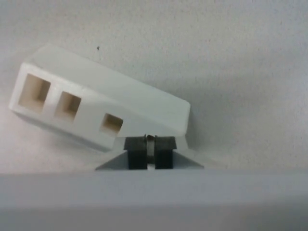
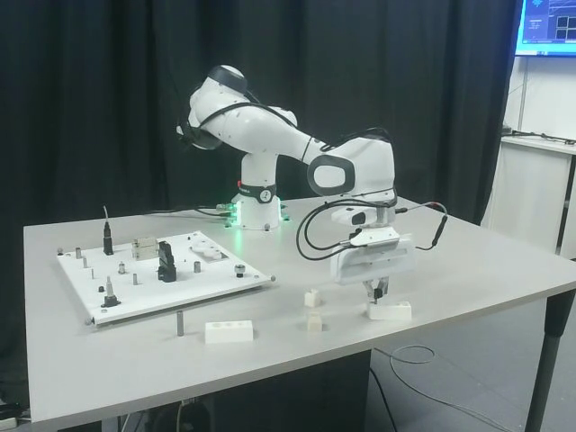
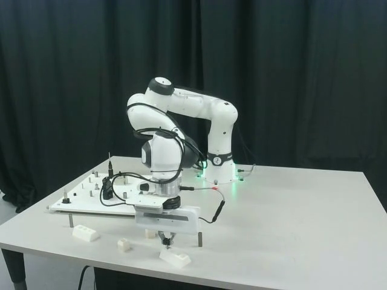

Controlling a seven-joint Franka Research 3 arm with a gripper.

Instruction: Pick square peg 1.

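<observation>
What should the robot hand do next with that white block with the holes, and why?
Probably lift straight up a little. The gripper hangs right over the end of the white holder block, and its black fingers look pressed together on something tiny, perhaps the peg, though I can't tell. Rising slowly would show whether anything comes out.

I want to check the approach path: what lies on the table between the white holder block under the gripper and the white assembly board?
Two small pegs stand on the grey table between the holder block and the board, seen in the first room view.
</observation>
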